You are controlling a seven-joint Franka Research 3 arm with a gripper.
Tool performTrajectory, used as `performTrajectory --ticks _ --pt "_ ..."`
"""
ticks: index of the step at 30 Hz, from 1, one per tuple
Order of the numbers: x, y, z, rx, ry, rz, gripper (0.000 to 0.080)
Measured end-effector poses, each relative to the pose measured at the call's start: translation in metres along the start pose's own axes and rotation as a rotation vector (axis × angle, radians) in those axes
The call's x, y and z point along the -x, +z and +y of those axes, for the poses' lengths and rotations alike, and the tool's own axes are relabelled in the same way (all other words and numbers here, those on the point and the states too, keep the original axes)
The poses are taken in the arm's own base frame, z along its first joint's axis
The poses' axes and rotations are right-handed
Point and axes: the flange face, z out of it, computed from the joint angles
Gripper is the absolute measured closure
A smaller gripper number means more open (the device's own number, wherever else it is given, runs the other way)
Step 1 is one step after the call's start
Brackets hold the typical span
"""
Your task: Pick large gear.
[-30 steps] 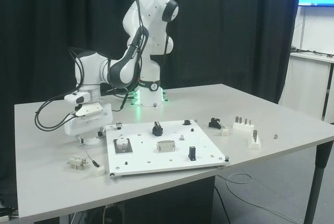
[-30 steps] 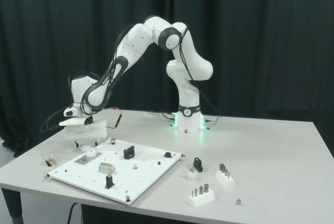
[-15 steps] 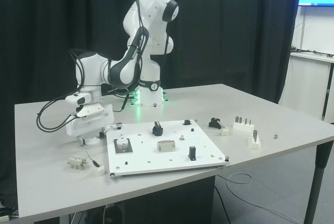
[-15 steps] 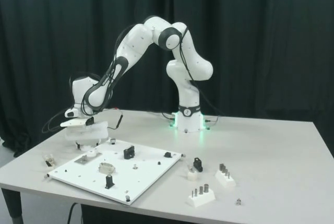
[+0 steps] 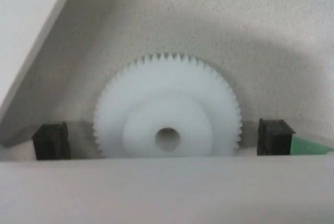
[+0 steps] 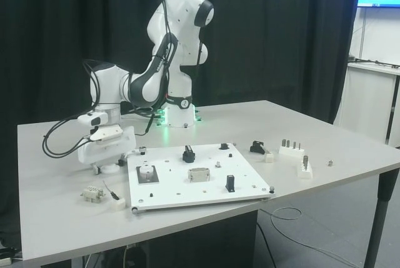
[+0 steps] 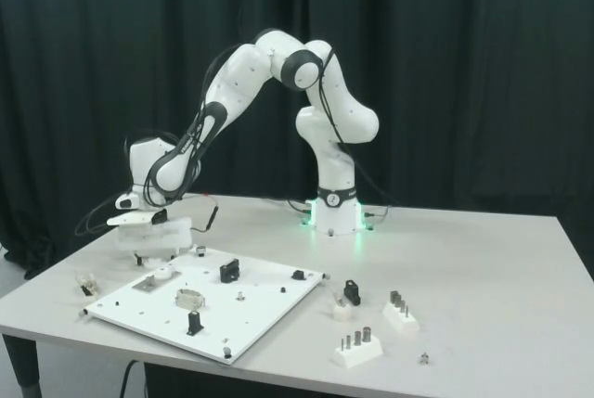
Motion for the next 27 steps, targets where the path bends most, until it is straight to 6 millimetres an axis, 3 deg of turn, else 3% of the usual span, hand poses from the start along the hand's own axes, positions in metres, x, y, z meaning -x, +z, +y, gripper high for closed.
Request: performTrajectory --ticks 11,12,17,18,27 --pt "-0.0002 0.0015 0.0007 -0.001 0.024 0.019 0.0003" --pt "-0.0003 0.0015 0.0009 0.001 0.024 0.020 0.0094" --pt "-0.0006 0.0012 0.0017 0.006 0.031 0.028 0.0094" --pt "-0.0006 0.0011 0.0018 0.005 0.033 0.030 0.0206" --pt "-0.0021 -0.0008 0.0028 0.008 0.039 0.040 0.0205"
